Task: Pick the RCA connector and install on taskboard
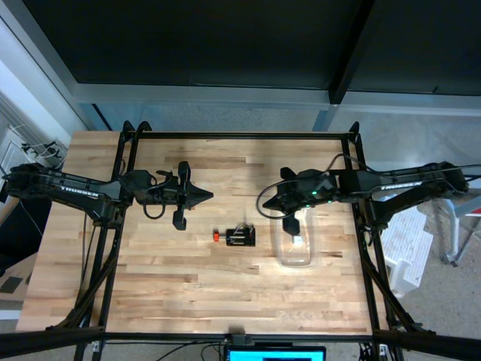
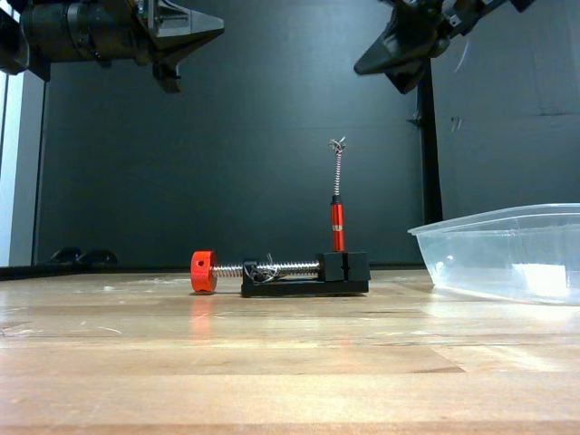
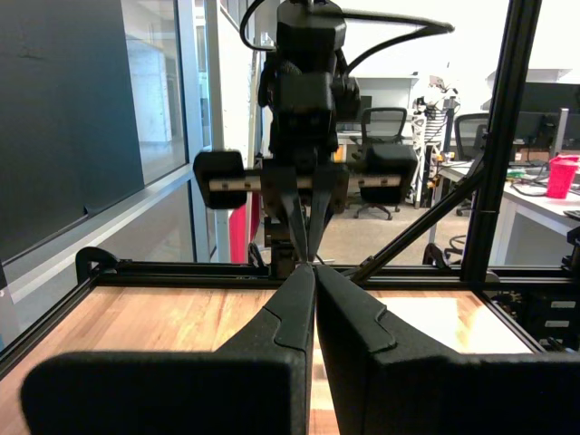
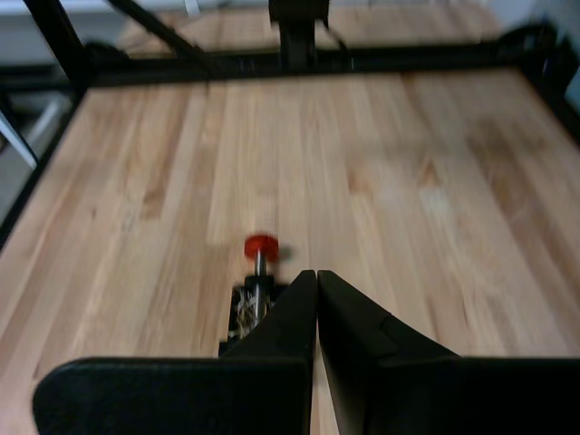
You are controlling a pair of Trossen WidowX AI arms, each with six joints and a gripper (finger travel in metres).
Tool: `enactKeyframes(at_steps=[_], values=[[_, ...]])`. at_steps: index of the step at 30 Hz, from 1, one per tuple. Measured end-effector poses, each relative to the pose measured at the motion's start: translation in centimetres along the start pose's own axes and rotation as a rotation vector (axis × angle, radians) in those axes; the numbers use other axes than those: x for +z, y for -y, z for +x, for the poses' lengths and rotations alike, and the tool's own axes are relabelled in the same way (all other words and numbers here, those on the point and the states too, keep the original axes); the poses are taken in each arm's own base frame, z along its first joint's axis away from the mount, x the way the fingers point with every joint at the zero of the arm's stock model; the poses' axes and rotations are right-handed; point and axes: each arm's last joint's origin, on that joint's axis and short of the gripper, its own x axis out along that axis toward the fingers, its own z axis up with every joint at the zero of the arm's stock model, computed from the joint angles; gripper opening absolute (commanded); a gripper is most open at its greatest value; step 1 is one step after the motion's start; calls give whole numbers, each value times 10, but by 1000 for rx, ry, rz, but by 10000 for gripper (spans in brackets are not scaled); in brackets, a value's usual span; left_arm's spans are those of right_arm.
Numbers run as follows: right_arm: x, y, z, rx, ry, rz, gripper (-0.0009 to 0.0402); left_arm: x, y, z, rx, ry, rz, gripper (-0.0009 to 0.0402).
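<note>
The pale wooden table (image 1: 188,263) carries everything. The black left gripper (image 3: 314,272) hangs high over the table's left half, fingers pressed together on nothing. The black right gripper (image 4: 316,276) hangs high between vise and tray, likewise closed and empty. The clear plastic tray (image 2: 471,245) holds a white block (image 2: 548,279). On the black vise with a red knob (image 2: 304,272), the red cylindrical connector (image 2: 337,227) stands upright, its braided cable (image 2: 337,172) rising free.
</note>
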Motion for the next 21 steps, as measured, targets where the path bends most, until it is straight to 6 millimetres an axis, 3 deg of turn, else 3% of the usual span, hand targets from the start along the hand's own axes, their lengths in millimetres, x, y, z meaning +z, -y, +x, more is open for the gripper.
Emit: enactKeyframes(at_steps=[10, 21], values=[[-16, 6, -12, 10, 285, -33, 0, 0, 0, 0, 0, 0, 0, 0], [-34, 15, -19, -15, 461, -5, 0, 0, 0, 0, 0, 0, 0, 0]])
